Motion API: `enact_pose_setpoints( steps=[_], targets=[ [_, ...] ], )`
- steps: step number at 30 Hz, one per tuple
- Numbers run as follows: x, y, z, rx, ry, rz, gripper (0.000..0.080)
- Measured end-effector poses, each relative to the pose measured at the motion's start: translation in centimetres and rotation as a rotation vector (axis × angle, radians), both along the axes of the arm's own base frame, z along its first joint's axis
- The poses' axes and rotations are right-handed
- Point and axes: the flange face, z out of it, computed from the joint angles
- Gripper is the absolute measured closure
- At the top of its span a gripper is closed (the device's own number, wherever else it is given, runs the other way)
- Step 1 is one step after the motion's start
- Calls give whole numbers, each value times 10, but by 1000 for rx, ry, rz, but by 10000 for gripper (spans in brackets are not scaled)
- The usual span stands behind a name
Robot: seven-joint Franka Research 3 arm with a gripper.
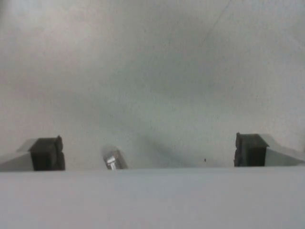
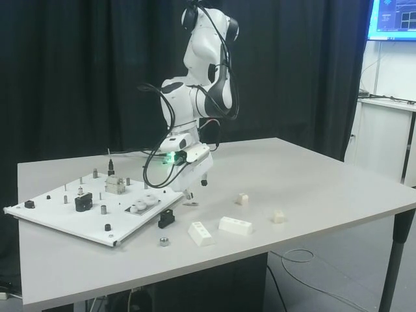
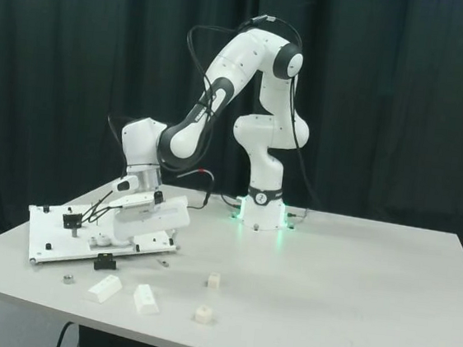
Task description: Remove waterproof.
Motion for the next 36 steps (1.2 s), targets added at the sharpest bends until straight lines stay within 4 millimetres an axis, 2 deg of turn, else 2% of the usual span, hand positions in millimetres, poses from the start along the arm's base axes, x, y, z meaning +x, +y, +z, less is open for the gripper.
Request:
enact_pose_setpoints(
  steps=[36],
  targets=[
    [1, -2, 2, -23, -10, -3, 3]
  ],
)
